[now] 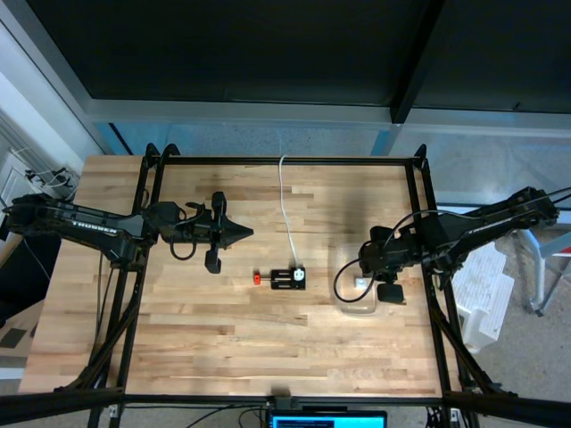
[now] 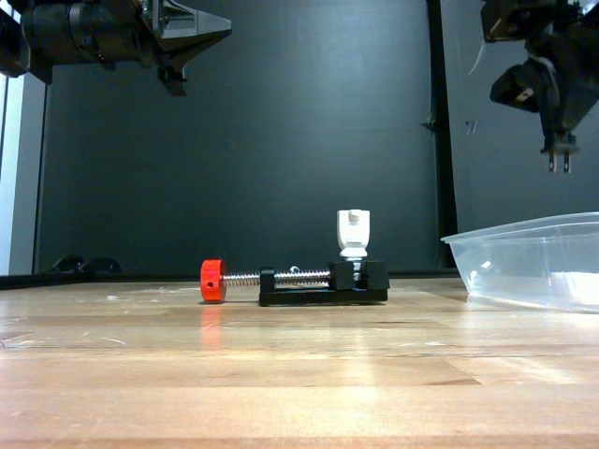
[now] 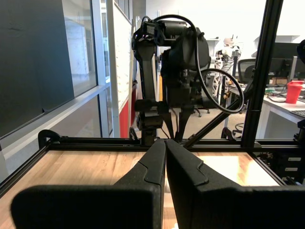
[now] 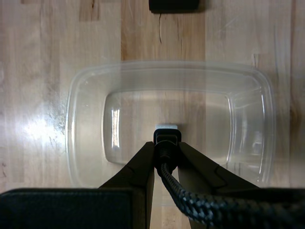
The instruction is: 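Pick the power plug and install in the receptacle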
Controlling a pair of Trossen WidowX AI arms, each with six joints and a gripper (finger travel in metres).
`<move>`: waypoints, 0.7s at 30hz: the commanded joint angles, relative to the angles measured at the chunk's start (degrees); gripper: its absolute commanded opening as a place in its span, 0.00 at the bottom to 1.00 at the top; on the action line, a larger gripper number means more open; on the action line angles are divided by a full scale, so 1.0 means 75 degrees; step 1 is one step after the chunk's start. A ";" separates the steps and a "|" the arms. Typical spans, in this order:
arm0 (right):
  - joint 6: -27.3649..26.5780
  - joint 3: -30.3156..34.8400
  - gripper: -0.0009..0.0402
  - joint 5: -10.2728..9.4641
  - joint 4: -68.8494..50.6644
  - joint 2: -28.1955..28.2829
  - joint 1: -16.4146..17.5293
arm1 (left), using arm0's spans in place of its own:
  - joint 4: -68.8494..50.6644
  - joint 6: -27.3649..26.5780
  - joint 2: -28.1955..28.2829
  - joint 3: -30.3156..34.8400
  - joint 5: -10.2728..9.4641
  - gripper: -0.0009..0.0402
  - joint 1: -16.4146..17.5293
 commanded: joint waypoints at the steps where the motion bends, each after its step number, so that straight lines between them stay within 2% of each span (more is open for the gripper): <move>1: 0.0012 0.0038 0.02 0.0009 -0.0064 0.0006 0.0000 | 0.0000 0.0003 0.0000 0.0003 0.0000 0.02 0.0000; 5: 0.0079 0.0061 0.02 0.0003 -0.0055 0.0125 0.0000 | 0.0000 0.0003 0.0000 0.0003 0.0000 0.02 0.0000; 9: 0.0201 0.0312 0.02 0.0006 -0.0055 0.0560 -0.0108 | 0.0003 0.0000 0.0003 0.0003 0.0000 0.02 0.0003; 15: 0.0058 0.1029 0.02 0.0070 0.0044 0.1378 -0.0242 | 0.0003 0.0003 0.0003 0.0003 0.0000 0.02 0.0003; 17: 0.0055 0.1291 0.02 0.0204 0.0044 0.1664 -0.0321 | 0.0000 0.0000 0.0003 0.0003 0.0000 0.02 0.0000; 21: -0.0082 0.1769 0.02 0.0204 0.0058 0.2229 -0.0458 | 0.0000 0.0000 0.0003 0.0003 0.0000 0.02 0.0000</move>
